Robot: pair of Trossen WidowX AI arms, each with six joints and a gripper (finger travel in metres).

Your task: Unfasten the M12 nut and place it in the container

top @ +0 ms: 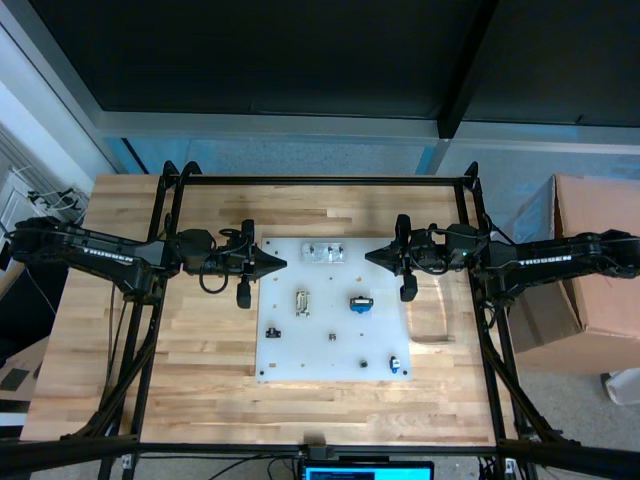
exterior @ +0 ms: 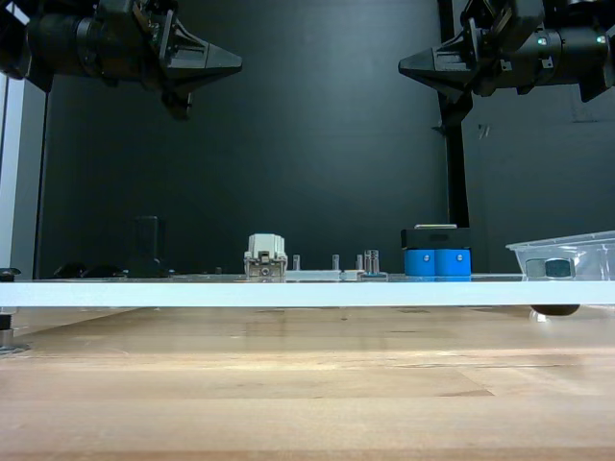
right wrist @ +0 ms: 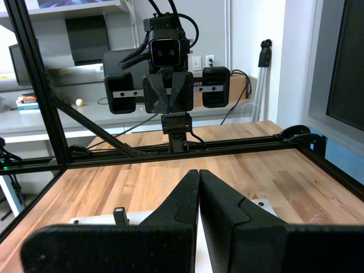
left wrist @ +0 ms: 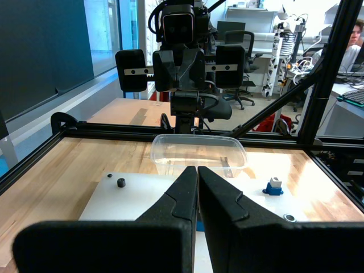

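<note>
As neither pincer holds anything, the job stands at its very start, with the unfastening not yet begun. The left pincer (top: 272,263) hangs high above the left edge of the board (top: 300,350). It points inward, its fingers pressed together with only a thin seam between them and nothing in their grip. The board lies on the bench (top: 200,350).

Toward the board's near right edge is the nut (top: 365,365). In the left wrist view it shows as a small silver ring low against the white surface. It seems to sit on its stud, run well down, and nothing grips it. It is not in the container.

The right pincer (top: 372,256) hovers high over the far right part of the board, facing the left one. Its fingers are likewise closed on nothing. The container (left wrist: 199,136) stands on the bench just beside the board's right edge.

My judgement is that the right pincer is the better placed of the two. It would have to open its fingers, travel toward the near edge and descend until they straddle the nut. The nut is small and sits low, so the line-up must be exact before closing and turning. After that, the carry to the container looks short.
</note>
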